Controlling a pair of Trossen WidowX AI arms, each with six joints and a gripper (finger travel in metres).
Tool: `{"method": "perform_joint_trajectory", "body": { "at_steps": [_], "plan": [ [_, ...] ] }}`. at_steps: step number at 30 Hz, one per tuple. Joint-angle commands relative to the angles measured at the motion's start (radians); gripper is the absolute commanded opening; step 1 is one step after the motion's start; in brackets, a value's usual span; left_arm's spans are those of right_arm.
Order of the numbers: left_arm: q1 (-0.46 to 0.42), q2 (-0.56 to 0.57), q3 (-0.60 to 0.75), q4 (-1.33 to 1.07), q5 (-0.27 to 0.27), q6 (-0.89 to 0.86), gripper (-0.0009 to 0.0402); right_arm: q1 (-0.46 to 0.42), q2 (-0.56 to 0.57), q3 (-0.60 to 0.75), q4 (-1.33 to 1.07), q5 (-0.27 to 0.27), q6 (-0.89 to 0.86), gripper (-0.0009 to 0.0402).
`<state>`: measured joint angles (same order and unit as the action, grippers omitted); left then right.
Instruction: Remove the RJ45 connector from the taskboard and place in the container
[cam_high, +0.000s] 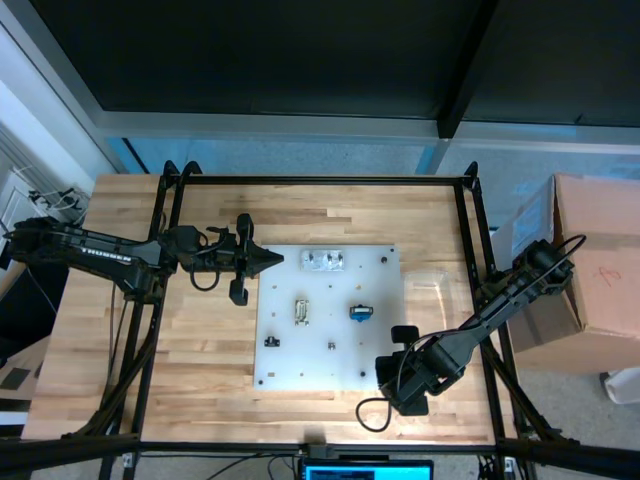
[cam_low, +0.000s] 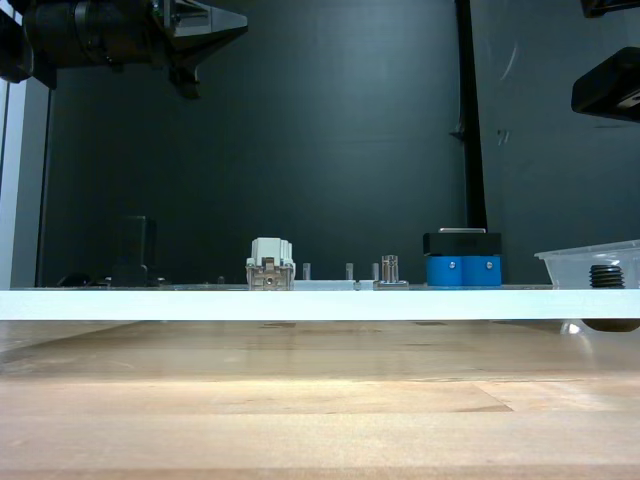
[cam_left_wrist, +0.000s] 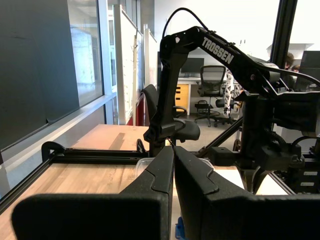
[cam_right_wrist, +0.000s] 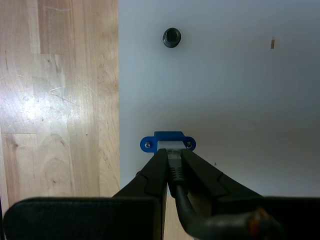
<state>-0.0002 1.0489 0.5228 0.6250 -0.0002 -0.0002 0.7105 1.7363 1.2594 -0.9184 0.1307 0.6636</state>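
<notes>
My right gripper (cam_right_wrist: 173, 156) is shut on the RJ45 connector (cam_right_wrist: 174, 162), whose black cable runs back toward the camera. The connector's tip points down at its blue seat (cam_right_wrist: 167, 141) on the white taskboard (cam_right_wrist: 225, 90). In the low view the right gripper (cam_low: 608, 90) hangs well above the board, so the connector is clear of the blue seat (cam_low: 462, 268). From above, the right gripper (cam_high: 402, 335) is near the board's right front, beside the seat (cam_high: 360, 312). My left gripper (cam_high: 268, 260) is shut and empty, raised at the board's far left corner.
A clear plastic container (cam_high: 436, 284) stands on the wood right of the board, with a dark item (cam_low: 607, 275) showing through its wall. A grey connector block (cam_low: 270, 265), a small metal fitting (cam_low: 389, 272) and other mounts sit on the board. A black frame surrounds the table.
</notes>
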Motion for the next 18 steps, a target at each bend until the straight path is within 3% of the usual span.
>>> {"method": "perform_joint_trajectory", "body": {
  "at_steps": [1,18],
  "plan": [
    [0.000,0.000,0.000,0.000,0.000,0.000,0.0000,0.000,-0.001,0.000,0.000,-0.002,0.001,0.0000],
    [0.000,0.000,0.000,0.000,0.000,0.000,0.0000,-0.007,-0.031,0.042,-0.060,0.004,0.001,0.0000]
  ]
}}
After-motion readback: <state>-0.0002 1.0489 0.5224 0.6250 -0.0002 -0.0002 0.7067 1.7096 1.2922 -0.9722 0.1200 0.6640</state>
